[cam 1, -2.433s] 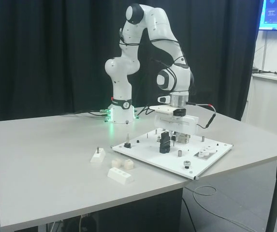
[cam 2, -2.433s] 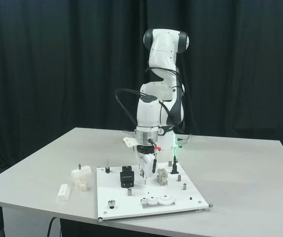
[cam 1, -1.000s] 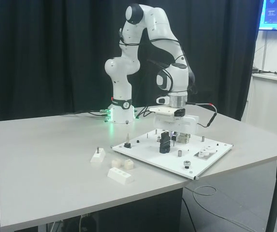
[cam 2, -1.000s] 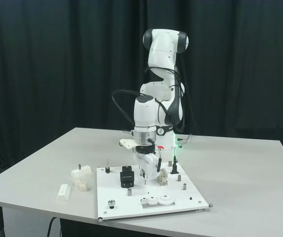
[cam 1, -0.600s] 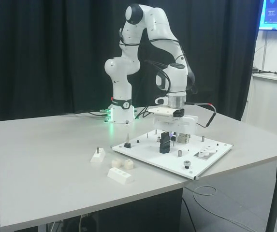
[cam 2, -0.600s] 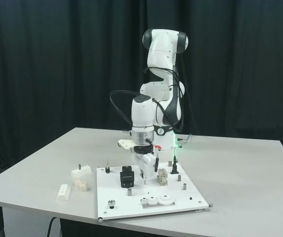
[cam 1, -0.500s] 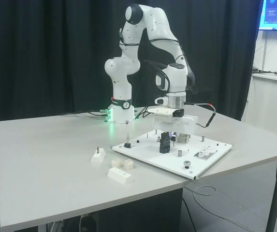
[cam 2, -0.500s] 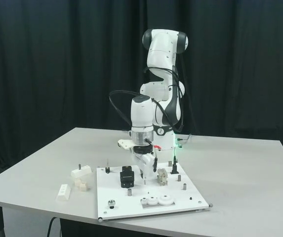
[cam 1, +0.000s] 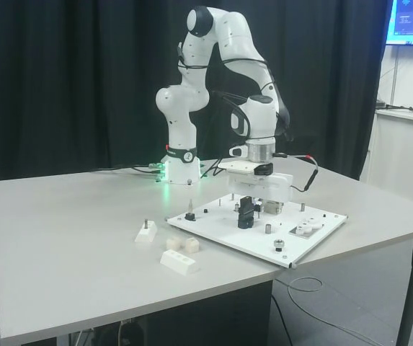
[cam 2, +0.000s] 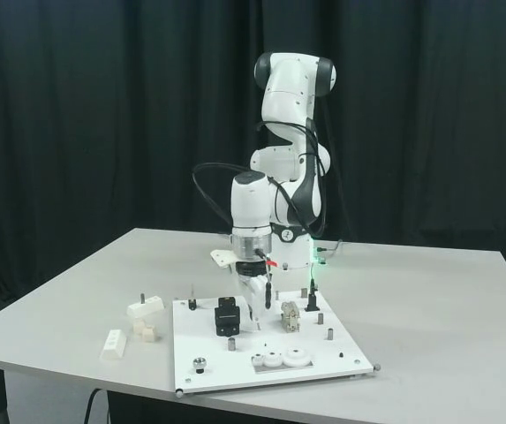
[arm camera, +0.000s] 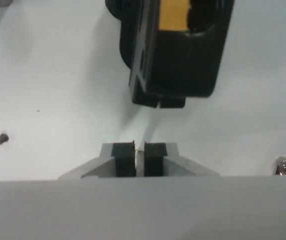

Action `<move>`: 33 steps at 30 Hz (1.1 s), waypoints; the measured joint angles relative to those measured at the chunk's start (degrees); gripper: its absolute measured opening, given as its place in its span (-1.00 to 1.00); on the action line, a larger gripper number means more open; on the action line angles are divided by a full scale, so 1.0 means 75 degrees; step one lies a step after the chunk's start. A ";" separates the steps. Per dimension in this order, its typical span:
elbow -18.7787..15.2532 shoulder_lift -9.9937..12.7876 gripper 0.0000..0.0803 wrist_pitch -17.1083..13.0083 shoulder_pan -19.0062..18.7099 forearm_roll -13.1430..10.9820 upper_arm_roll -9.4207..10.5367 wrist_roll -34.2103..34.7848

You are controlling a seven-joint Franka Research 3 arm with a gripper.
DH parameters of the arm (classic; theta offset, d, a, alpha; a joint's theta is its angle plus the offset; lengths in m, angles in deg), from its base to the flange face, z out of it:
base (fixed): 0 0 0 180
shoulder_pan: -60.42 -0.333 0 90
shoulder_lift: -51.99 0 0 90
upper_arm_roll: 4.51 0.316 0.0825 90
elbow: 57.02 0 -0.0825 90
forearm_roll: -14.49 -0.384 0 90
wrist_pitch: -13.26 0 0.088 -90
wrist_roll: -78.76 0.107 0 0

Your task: Insert square peg 1.

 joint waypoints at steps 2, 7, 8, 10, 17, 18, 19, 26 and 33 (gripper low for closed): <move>0.0000 0.0000 -0.92 0.0000 0.0001 0.0000 0.0000 0.0000; 0.0002 -0.0001 -0.92 0.0004 0.0000 0.0001 0.0001 -0.0037; 0.0003 -0.0001 -0.92 0.0008 -0.0001 0.0001 0.0002 -0.0051; 0.0006 -0.0004 -0.92 0.0019 -0.0003 0.0001 0.0004 -0.0100; 0.0014 -0.0029 -0.92 0.0105 -0.0007 0.0001 0.0023 -0.0180; 0.0015 -0.0030 -0.92 0.0115 -0.0007 0.0001 0.0027 -0.0182; 0.0017 -0.0032 -0.92 0.0123 -0.0008 0.0001 0.0029 -0.0186; 0.0021 -0.0034 -0.92 0.0151 -0.0010 0.0001 0.0036 -0.0272; 0.0038 -0.0035 -0.92 0.0210 -0.0010 0.0001 0.0042 -0.0484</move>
